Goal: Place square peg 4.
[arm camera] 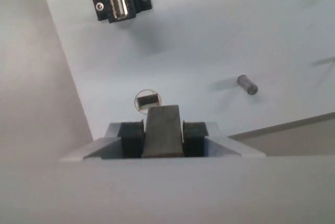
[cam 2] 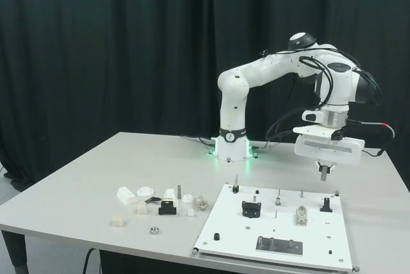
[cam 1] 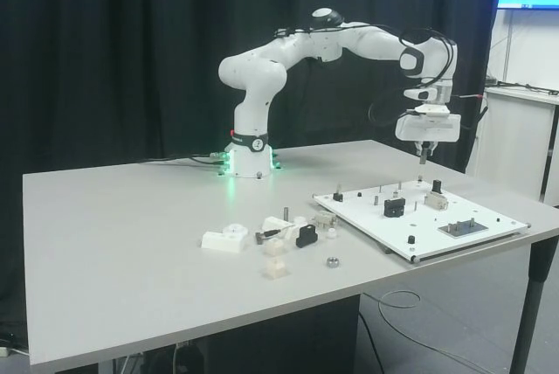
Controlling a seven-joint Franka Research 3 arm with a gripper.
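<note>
one gripper (arm camera: 163, 139) pinching a grey square peg (arm camera: 163, 132), hanging above the white board (cam 2: 282, 235) on the grey worktop (cam 1: 122, 234), over a round socket (arm camera: 148, 100).

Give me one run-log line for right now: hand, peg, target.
hand: shut on grey square peg | position: above white board, far edge | target: rectangular slot in round insert, just beyond peg tip | peg not inserted
</note>
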